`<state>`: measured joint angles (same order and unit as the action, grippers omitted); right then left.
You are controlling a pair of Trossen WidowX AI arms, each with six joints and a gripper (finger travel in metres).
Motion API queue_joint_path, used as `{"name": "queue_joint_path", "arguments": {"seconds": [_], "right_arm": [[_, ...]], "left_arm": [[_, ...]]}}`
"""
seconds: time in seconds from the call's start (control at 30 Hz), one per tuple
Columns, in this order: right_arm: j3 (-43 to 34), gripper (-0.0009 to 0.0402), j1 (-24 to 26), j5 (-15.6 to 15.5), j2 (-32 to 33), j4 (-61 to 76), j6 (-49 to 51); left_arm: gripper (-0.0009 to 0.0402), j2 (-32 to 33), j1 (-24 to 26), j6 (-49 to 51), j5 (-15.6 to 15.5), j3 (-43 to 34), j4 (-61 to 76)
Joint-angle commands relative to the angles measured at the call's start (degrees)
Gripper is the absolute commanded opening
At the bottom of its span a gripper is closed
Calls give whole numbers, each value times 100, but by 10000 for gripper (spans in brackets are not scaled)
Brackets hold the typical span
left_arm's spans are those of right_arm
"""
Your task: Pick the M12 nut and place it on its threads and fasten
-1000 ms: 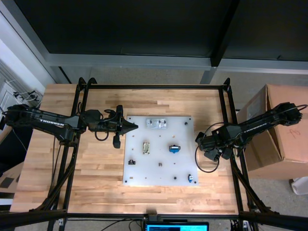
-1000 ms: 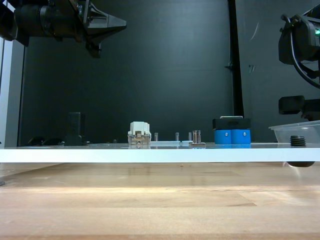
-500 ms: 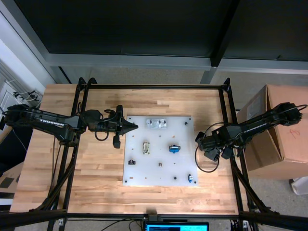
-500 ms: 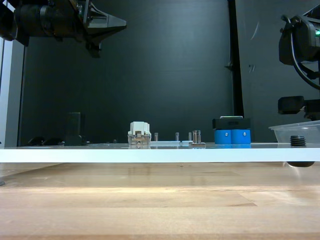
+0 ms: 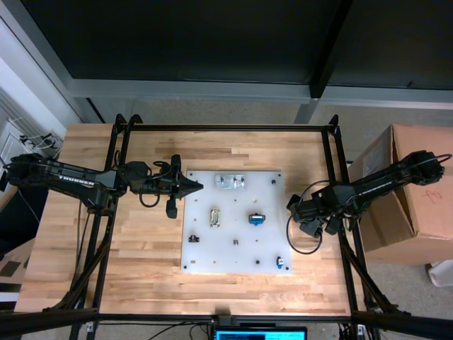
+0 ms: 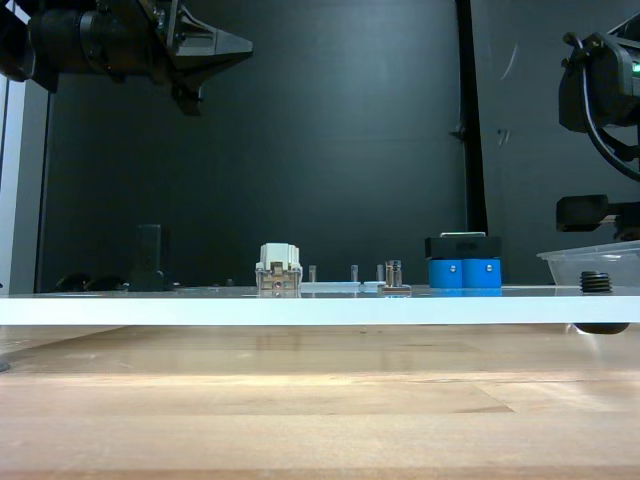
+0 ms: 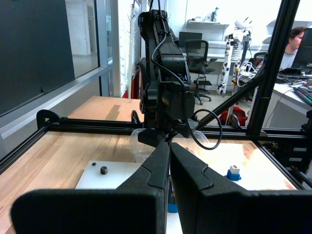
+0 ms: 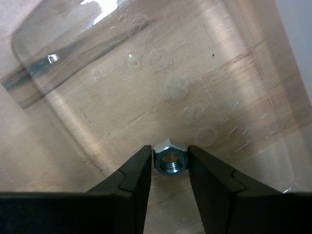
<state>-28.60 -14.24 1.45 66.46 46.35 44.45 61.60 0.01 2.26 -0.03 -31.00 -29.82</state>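
Observation:
The small silver M12 nut [image 8: 170,160] sits between the two black fingers [image 8: 131,173] of my right gripper [image 8: 169,157], which is shut on it. The nut is low over the floor of the clear tray [image 8: 97,73]. In the high view, my right gripper [image 5: 303,214] hangs just off the white board's [image 5: 212,248] right edge. The black ribbed stud [image 6: 596,283] stands bare, its ribs showing, near the board's near right edge [image 5: 259,261]. My left gripper [image 5: 192,186] is shut and empty, held high over the board's far left edge [image 6: 240,43], with its fingers [image 7: 156,165] pressed together.
On the board stand a beige connector [image 6: 278,272], a blue block [image 6: 463,264], a silver post [image 6: 393,273] and a black post [image 5: 273,180]. A cardboard box [image 5: 417,205] sits off the table's right side. Black frame rails [image 5: 226,128] surround the table.
The right arm has edged very slightly to the left in the high view. The left arm and the board's parts have not moved.

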Motion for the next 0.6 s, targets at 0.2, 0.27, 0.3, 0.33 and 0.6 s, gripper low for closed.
{"name": "queue_joint_path", "arguments": {"seconds": [0.2, 0.27, 0.3, 0.33, 0.6], "right_arm": [[-92, 44, -4, 9, -13, 63, -4], [-155, 33, -4, 11, -13, 144, -4], [-203, 28, -4, 11, -13, 203, -2], [-258, 24, -7, 11, -13, 271, -2], [-1104, 6, -199, 11, 9, 1047, 129]], "left_arm": [[0, 0, 0, -2, 0, 0, 0], [0, 0, 0, -2, 0, 0, 0], [0, 0, 0, -2, 0, 0, 0], [0, 0, 0, -2, 0, 0, 0], [0, 0, -2, -2, 0, 0, 0]]}}
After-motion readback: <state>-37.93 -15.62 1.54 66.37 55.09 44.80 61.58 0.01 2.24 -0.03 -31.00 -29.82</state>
